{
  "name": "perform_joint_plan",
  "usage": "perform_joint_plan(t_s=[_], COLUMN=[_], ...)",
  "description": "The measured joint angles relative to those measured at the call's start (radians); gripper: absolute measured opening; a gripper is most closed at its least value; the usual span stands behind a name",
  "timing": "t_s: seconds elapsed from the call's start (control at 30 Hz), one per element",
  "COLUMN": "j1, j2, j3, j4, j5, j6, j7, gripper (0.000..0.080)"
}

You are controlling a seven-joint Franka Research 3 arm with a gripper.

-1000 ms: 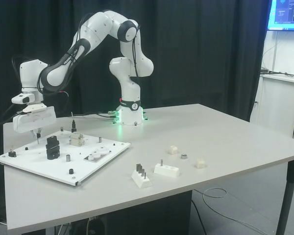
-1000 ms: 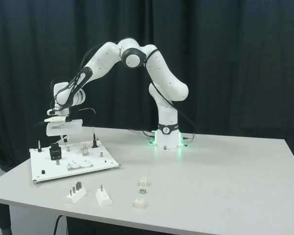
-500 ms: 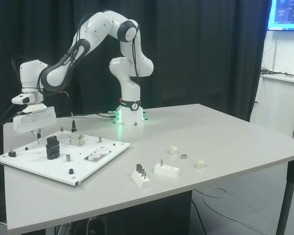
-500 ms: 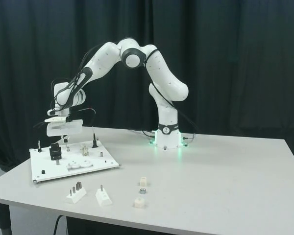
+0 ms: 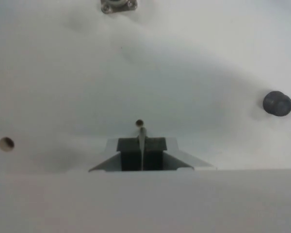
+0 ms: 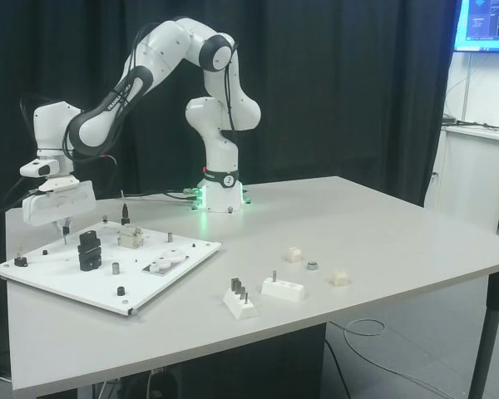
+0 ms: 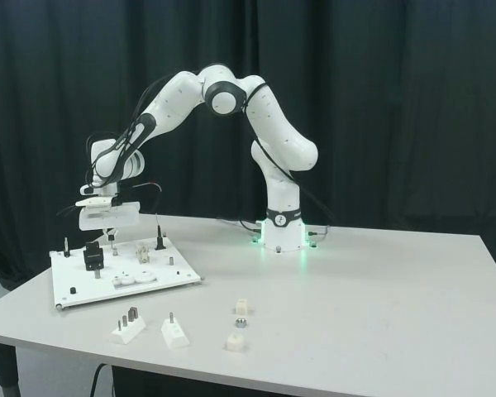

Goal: Insert round peg 1.

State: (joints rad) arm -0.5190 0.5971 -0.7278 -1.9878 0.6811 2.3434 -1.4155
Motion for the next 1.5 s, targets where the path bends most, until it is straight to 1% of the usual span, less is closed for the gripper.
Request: perform_joint_plan(t_s=[0.6, 0.93, 1.23, 1.5], j1=[0.000, 0.000, 0.000, 0.000], j2=[-0.001, -0.001, -0.001, -0.001], j3=[-0.007, -0.007, -0.009, -0.009], j4=[-0.001, -0.001, -0.003, -0.003], j5=[0.000, 0.002, 0.019, 0.023], j6=[-0.018, -0.019, -0.019, -0.019], j7=[-0.005, -0.010, -0.021, -0.024], gripper=[0.0017, 0.0017, 0.0017, 0.0017])
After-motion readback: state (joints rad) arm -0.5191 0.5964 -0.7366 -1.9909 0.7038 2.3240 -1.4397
